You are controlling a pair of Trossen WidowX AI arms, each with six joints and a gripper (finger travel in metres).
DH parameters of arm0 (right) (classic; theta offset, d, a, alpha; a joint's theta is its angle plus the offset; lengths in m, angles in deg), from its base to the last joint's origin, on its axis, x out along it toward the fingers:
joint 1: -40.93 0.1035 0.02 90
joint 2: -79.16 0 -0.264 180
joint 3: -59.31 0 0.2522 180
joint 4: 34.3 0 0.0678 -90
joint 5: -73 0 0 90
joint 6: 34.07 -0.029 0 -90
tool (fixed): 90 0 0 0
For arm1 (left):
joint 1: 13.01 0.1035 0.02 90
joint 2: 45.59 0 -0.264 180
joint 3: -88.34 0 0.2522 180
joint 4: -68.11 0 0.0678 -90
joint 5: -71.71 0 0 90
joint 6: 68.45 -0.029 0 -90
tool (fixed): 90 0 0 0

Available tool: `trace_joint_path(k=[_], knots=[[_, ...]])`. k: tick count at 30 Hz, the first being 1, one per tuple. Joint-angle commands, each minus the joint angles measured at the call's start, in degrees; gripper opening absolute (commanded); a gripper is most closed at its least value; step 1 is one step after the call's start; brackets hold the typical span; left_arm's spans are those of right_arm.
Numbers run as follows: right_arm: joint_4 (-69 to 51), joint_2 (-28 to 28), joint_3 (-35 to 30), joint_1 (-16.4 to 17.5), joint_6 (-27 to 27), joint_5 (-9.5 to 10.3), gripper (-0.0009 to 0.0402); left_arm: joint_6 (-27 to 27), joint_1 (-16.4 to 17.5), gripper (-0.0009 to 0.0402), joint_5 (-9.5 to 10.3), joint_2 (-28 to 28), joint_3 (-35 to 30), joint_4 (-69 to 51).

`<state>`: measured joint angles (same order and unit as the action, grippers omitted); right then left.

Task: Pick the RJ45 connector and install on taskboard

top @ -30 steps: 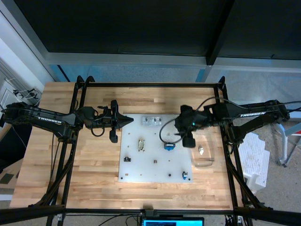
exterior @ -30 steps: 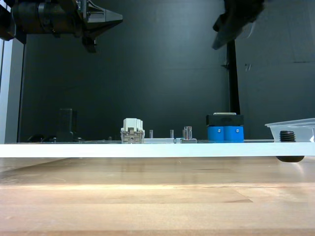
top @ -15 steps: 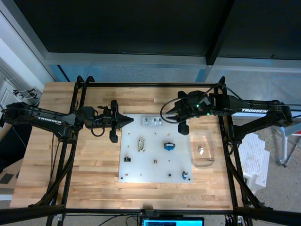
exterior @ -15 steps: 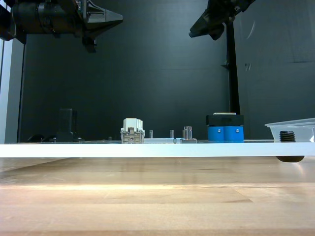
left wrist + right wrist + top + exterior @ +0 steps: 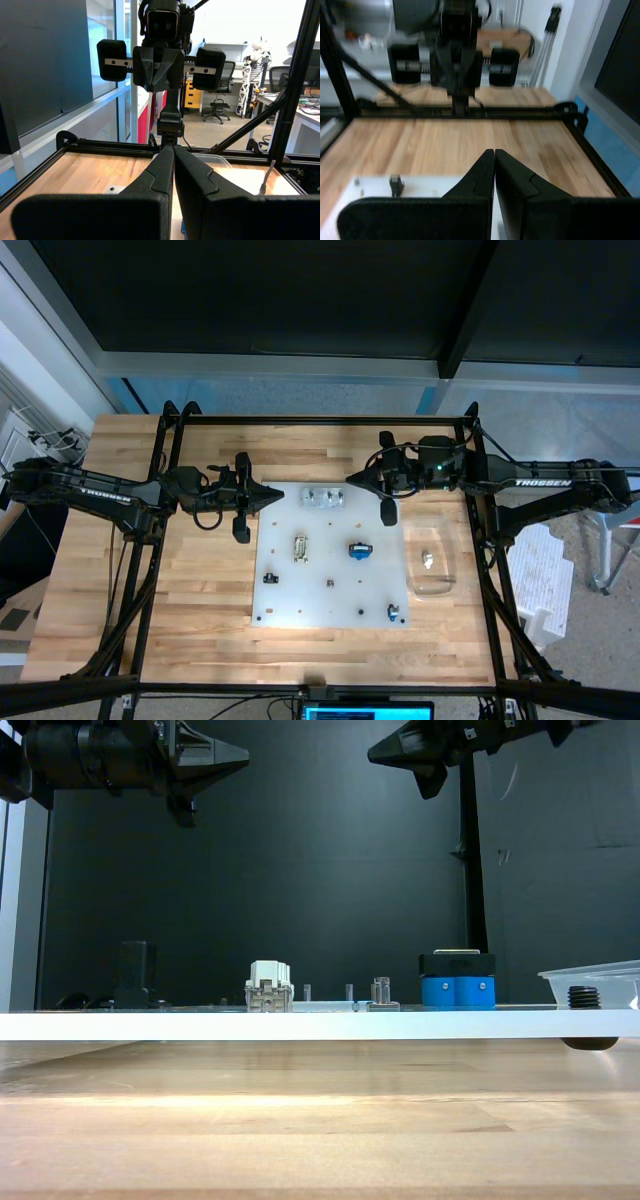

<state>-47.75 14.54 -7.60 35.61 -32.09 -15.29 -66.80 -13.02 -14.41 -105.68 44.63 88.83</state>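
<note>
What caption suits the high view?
Left gripper and right gripper, both shut, hover by the far edge of the taskboard.

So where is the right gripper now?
High view: the right gripper, shut, hangs over the taskboard's far edge, right of centre, facing the shut left gripper over its far left corner.

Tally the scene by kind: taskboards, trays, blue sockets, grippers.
Taskboard: 1
Clear tray: 1
Blue sockets: 2
Grippers: 2, both shut and held high; left gripper near the board's far-left corner, right gripper over its far edge
Total: 6
</note>
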Motion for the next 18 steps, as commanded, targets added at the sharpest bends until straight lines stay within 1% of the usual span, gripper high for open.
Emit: trace_joint_path(k=[1, 2, 3, 12, 14, 16, 18], knots=[[6.05, 0.87, 3.54, 0.04, -1.81, 0.33, 0.0001, -0.02, 0.00, 0.0000, 0.00, -0.02, 0.00, 0.02], [7.61, 1.25, 4.50, 0.07, -1.79, 0.96, -0.0001, -0.02, 0.00, 0.0000, 0.00, -0.02, 0.00, 0.02], [8.98, 1.55, 5.44, 0.07, -1.79, 1.14, -0.0001, -0.02, 0.00, 0.0000, 0.00, -0.02, 0.00, 0.02], [18.47, 3.45, 11.37, 0.24, -3.10, 1.20, 0.0000, -0.02, 0.00, 0.0000, 0.00, -0.02, 0.00, 0.02], [20.74, 3.48, 12.37, 0.33, -3.15, 1.70, 0.0000, -0.02, 0.00, 0.0000, 0.00, -0.02, 0.00, 0.02], [22.82, 3.48, 13.35, 0.37, -3.17, 2.93, 0.0000, -0.02, 0.00, 0.0000, 0.00, -0.02, 0.00, 0.02], [23.74, 3.48, 14.01, 0.46, -3.78, 2.86, 0.0000, -0.02, 0.00, 0.0000, 0.00, 0.00, 0.00, 0.02]])
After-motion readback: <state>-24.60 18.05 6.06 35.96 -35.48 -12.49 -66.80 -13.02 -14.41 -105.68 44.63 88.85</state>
